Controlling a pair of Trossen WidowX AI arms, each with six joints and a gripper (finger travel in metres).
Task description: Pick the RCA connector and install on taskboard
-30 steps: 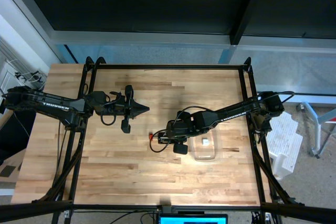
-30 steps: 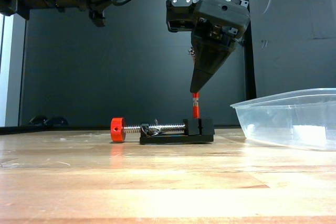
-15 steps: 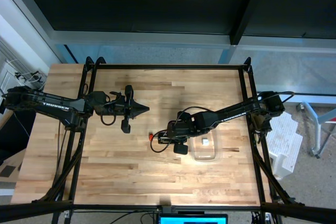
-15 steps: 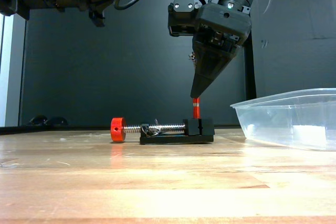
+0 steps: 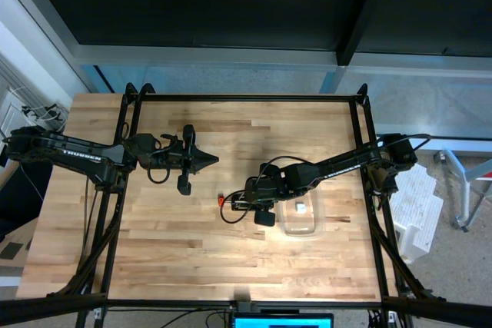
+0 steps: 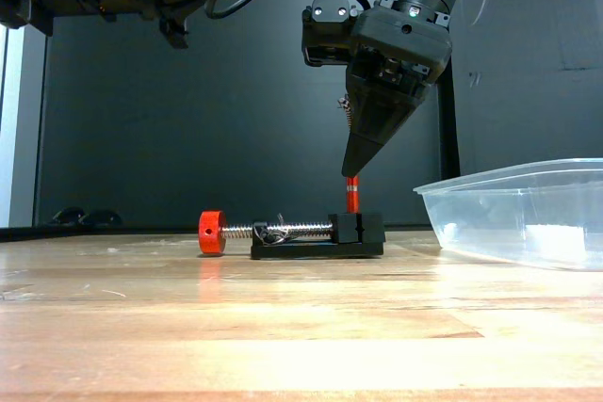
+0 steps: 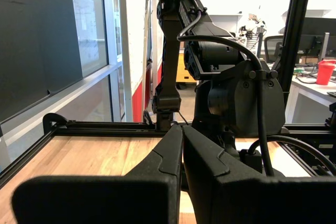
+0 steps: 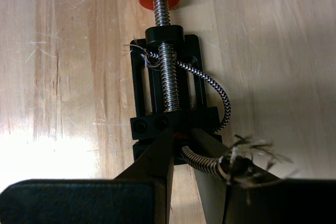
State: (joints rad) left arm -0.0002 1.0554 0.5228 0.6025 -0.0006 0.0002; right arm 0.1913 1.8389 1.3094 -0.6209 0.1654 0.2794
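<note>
At the end of the taskboard [image 6: 317,238] opposite its red-orange knob [image 6: 212,233], the right gripper [image 6: 351,173] points straight down. Its fingers are pinched on the top of the RCA connector [image 6: 351,197], a slim red plug with a silvery band that stands upright with its foot at the block's end piece. Whether the plug is fully seated cannot be told. The left gripper [image 5: 209,160] is parked well apart at the table's left, its fingers pressed together on nothing.

Risks, as judged:
- (a) Only the plug's tip is held, so sideways drift of the arm could lever it askew and jam or bend it in its socket.
- (b) Pressing down off-axis could slide or tip the block, which appears merely to rest on the wooden table [image 6: 283,327].
- (c) The braided cable [image 8: 226,107] loops beside the block and passes close to the fingers, so it could snag on retreat and drag the plug or board.
- (d) Letting go before seating would leave the plug free to topple.

A clear plastic tray [image 6: 513,218] lies near, to the right.
</note>
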